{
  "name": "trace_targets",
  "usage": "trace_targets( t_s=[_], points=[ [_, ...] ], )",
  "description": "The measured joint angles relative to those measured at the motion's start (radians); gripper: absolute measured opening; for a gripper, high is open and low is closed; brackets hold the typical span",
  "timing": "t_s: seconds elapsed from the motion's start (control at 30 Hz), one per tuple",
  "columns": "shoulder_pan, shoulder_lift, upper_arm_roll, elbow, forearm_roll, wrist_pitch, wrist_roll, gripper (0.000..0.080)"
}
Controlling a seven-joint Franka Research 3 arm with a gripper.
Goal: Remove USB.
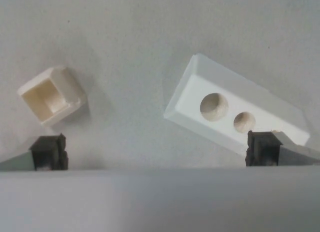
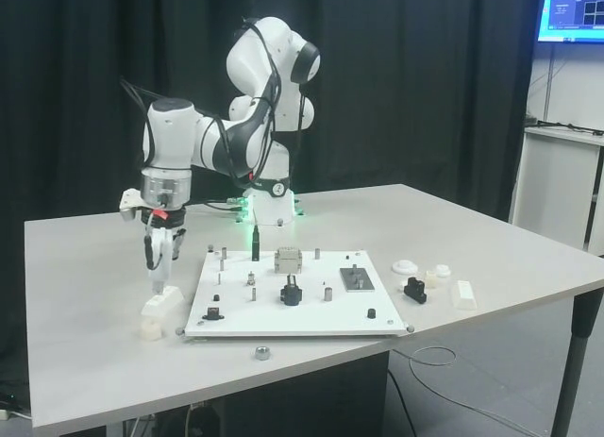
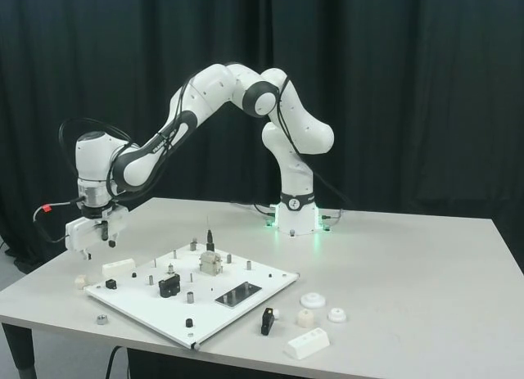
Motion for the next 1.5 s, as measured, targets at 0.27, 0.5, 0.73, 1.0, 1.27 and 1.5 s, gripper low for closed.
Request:
trace_targets(
  t_s=[0.27,0.5,0.73,1.0,1.27,1.5],
  points=[
    [-0.001,0.0,-0.006,0.004,0.0,0.0,-0.016,0.08],
    [-0.001,-0.003,-0.008,0.007,0.0,0.0,-0.023,0.08],
    [0.0,-0.007,-0.009,0.007,0.0,-0.003,-0.029,0.08],
    [0.0,-0.015,-0.009,0.006,0.0,-0.019,-0.052,0.08],
    [0.007,-0.023,-0.009,0.005,0.0,-0.066,-0.134,0.08],
    [0.031,-0.033,-0.005,0.0,0.001,-0.132,-0.255,0.08]
  ],
)
